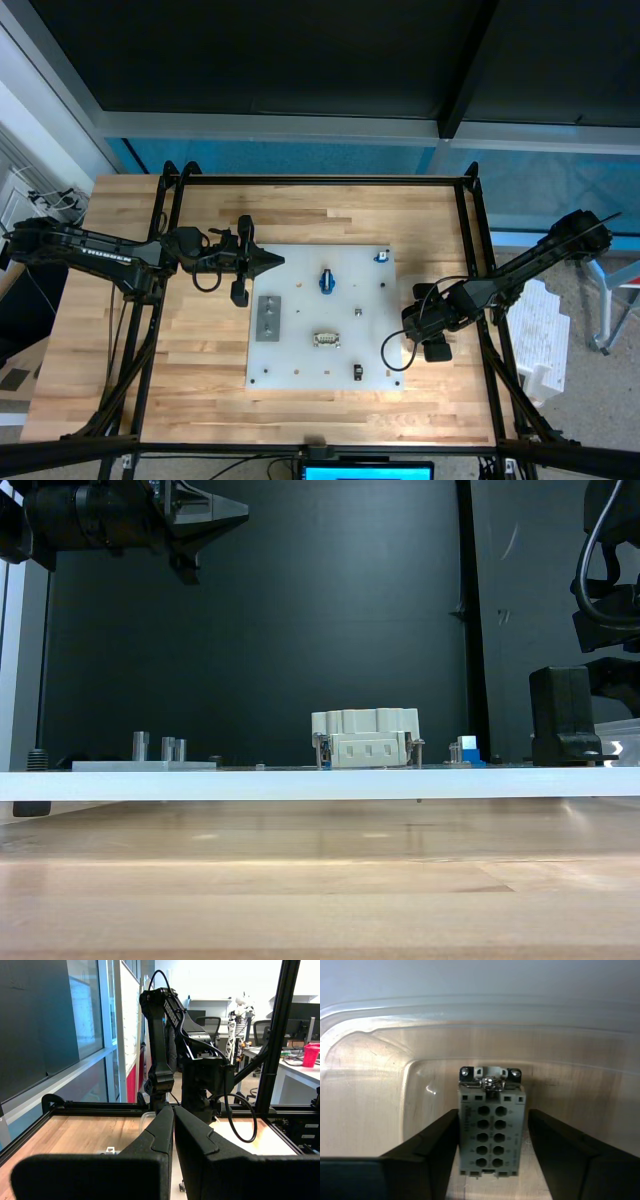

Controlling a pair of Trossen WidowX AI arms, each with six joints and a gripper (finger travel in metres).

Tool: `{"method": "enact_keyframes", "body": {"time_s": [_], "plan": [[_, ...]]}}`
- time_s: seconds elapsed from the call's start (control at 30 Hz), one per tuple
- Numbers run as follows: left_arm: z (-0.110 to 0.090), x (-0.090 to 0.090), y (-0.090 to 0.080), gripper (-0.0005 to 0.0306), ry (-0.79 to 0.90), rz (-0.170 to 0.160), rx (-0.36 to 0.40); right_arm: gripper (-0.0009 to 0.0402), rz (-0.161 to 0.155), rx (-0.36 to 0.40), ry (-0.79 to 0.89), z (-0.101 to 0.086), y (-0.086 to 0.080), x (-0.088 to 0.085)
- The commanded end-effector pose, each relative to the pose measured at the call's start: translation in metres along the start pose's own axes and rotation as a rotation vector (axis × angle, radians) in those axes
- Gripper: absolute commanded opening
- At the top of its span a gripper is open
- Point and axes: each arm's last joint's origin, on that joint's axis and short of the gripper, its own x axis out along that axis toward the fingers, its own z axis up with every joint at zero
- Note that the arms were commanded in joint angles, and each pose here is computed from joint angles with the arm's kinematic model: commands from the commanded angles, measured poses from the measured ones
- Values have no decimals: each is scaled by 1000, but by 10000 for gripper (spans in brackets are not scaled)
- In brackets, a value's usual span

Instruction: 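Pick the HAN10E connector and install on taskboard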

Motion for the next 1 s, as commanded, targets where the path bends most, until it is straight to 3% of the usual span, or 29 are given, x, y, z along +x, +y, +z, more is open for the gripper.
{"method": "enact_keyframes", "body": {"time_s": [0.03,0.43,1.0], "plan": [[0,0,0,1,0,0,0,142,18,0,8,0,1,0],[0,0,0,1,0,0,0,32,24,2,-1,1,0,-6],[0,0,0,1,0,0,0,12,16,35,15,17,0,-79]]}}
